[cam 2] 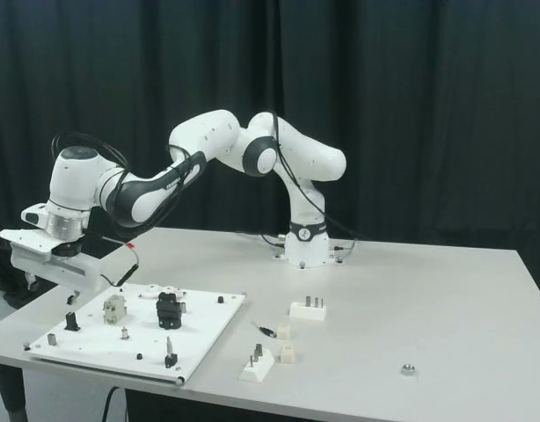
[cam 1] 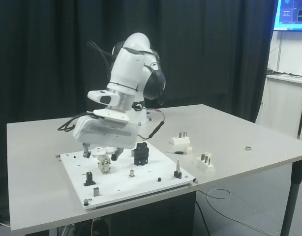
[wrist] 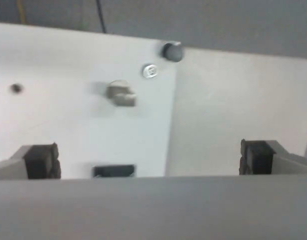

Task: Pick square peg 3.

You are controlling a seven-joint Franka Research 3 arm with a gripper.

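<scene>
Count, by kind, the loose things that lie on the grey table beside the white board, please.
White plastic blocks: 4
Small grey metal nut: 1
Small black-tipped pin lying flat: 1
Total: 6

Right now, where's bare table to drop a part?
Free: the table's stretch between the arm base and the nut. Crowded: the white board under the tool, and the white blocks beside it.
</scene>
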